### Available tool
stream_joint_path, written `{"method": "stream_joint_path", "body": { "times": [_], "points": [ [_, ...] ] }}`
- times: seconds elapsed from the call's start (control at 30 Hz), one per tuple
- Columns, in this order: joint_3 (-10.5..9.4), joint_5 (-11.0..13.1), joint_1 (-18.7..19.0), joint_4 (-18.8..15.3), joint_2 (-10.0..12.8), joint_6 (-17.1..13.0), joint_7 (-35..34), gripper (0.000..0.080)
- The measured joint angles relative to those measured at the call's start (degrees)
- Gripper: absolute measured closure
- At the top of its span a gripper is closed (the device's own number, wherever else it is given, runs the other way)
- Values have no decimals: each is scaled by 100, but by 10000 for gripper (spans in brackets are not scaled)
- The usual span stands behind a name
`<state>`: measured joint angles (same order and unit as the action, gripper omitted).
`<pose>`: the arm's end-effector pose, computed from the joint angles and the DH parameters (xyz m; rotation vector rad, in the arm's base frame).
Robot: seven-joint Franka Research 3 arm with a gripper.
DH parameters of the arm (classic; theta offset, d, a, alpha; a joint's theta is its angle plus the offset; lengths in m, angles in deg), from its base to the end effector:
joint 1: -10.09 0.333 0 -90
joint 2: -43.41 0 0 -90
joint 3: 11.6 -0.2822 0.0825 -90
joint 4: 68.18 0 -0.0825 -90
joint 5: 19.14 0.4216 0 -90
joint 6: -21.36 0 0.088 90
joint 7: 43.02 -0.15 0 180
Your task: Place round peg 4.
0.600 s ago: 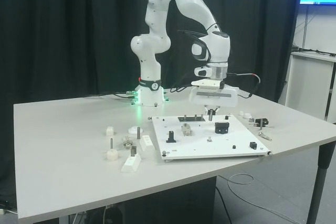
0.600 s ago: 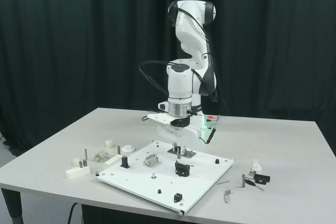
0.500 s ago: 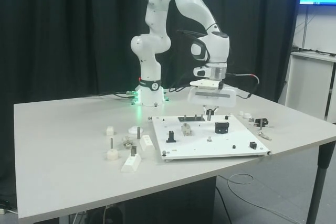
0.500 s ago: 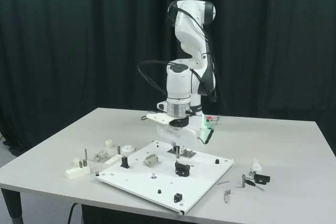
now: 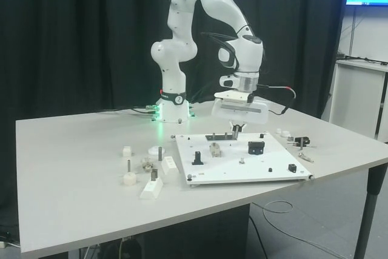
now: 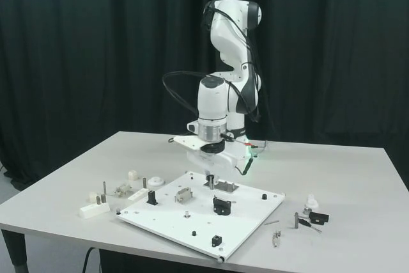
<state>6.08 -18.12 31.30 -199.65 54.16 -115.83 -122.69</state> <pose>0.5326 0.0264 0.1599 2.3952 -1.8968 -0.0439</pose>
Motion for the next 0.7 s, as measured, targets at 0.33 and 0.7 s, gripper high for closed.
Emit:
{"method": "stream_joint_path", "body": {
  "times": [0.33,0.7],
  "points": [
    [24,-166,0,35,-59,204,-177,658],
    [27,-417,0,95,-172,509,-406,658]
  ]
}}
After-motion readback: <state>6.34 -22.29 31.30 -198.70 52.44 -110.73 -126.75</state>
